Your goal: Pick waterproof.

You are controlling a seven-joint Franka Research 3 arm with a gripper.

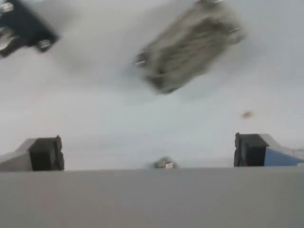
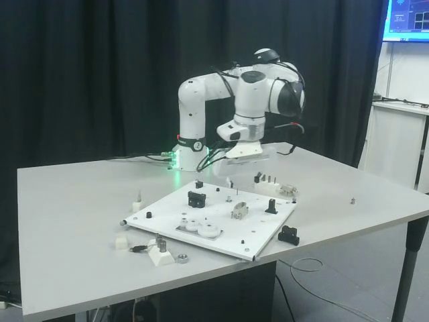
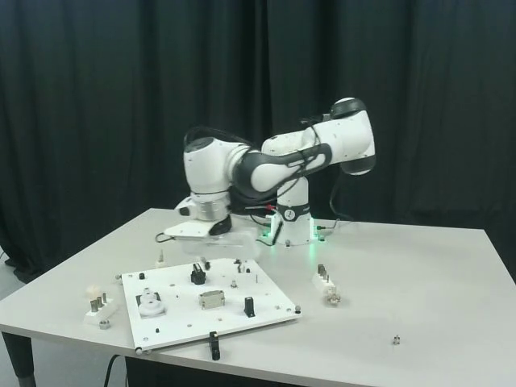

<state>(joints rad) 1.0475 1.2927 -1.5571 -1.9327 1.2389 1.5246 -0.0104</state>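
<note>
Grey and metallic in appearance, the small boxy connector (image 1: 190, 45) seen by the wrist camera is judged to be the waterproof part named in the task, though nothing in the pictures confirms this. It lies on the white board (image 2: 221, 231), near the board's middle in both room views (image 2: 239, 210) (image 3: 212, 300), resting free with nothing touching it.

Status of the task: not yet begun in any effective sense. The part has not been grasped or lifted. What remains is the whole pick: travel over the part, descent, closure on it, and lift.

The pincer (image 1: 147, 152) hangs in the air above the rear edge of the board, well apart from the part and clearly higher than it. Its two fingers (image 1: 45, 153) stand wide apart, released, with nothing between them.

Other items on the board include a black block (image 1: 23, 26) near the part and a further black fitting (image 2: 196, 198) toward the board's rear. A black clip (image 2: 289, 234) sits at the board's front corner. Loose small pieces (image 2: 159, 253) rest on the grey surface (image 2: 67, 201) beside the board.

The arm (image 3: 266, 165) is folded low and reaches forward from its base.
</note>
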